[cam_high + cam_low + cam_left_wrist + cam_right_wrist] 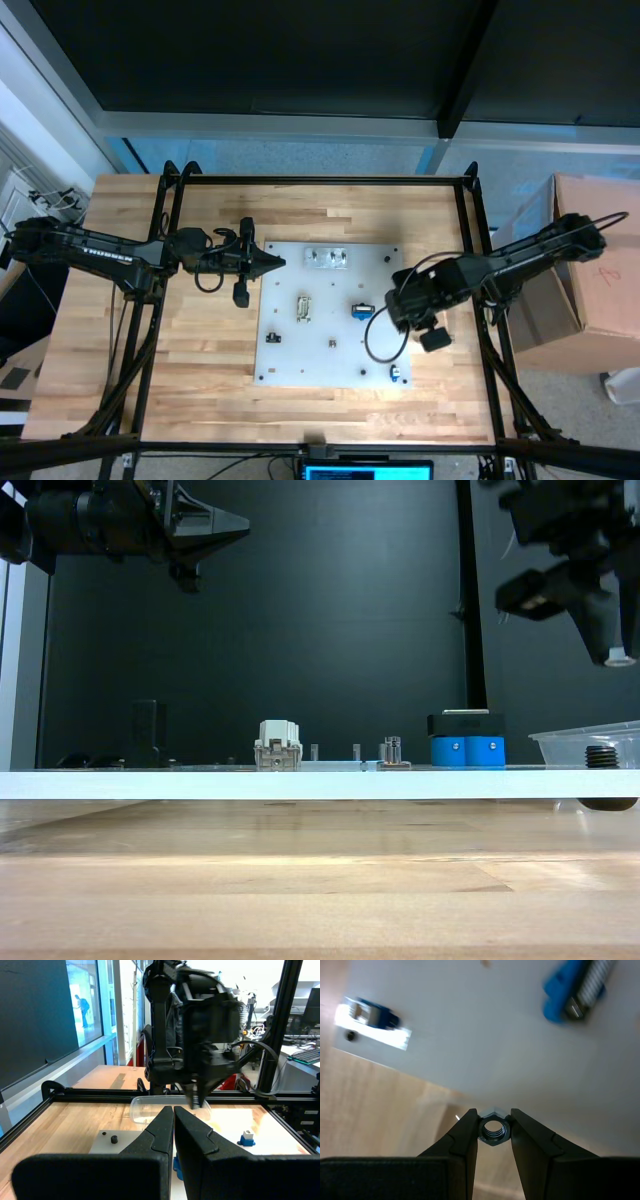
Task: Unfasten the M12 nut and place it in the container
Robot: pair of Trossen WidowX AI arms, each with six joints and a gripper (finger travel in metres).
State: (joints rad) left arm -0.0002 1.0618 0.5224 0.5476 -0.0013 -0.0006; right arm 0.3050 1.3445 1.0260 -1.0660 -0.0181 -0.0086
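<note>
- The right hand (493, 1115), raised over the right side of the white board (300, 355), pinches the silver nut (493, 1132) at its fingertips, clear of the bare stud (600, 756).
- The left hand (272, 262) hovers closed and empty near the board's far left corner.
- Only the tips grip the nut, so a jolt could drop it short of the container (585, 742).

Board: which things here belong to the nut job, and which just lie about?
Job: M12 nut, held by right gripper over the board's right edge; bare stud; container.
Lying about: left gripper, raised at its left edge; blue block; grey connector.
</note>
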